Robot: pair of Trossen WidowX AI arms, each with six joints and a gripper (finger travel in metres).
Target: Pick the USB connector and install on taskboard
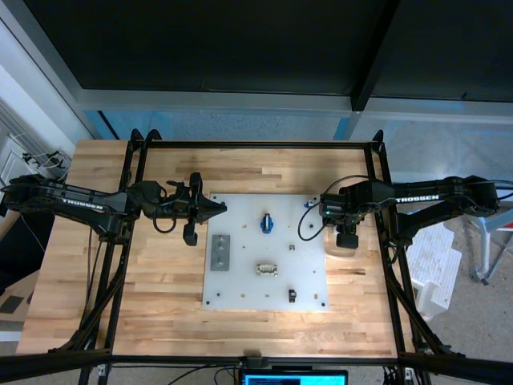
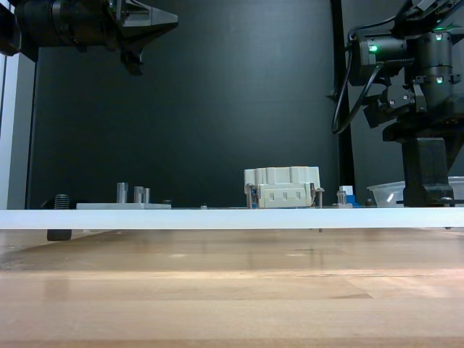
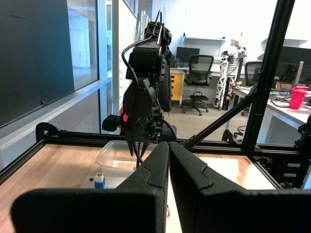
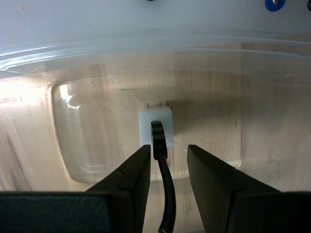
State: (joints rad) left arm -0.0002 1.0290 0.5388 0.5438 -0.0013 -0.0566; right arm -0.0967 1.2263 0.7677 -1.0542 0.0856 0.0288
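The USB connector (image 4: 155, 125), a small white block with a black cable (image 4: 165, 194) running back from it, lies in a clear plastic tray (image 4: 87, 141). My right gripper (image 4: 167, 148) hangs over this tray, open, its fingers straddling the cable just behind the connector. In the high view the right gripper (image 1: 346, 238) is just off the right edge of the white taskboard (image 1: 240, 289). My left gripper (image 1: 220, 208) is shut and empty, held high near the board's far left corner.
On the taskboard stand a blue knob (image 1: 267, 223), a grey block (image 1: 220, 251), a beige multi-pin connector (image 1: 267, 269) and a small black socket (image 1: 293, 296). A black frame (image 1: 256, 146) rings the wooden table.
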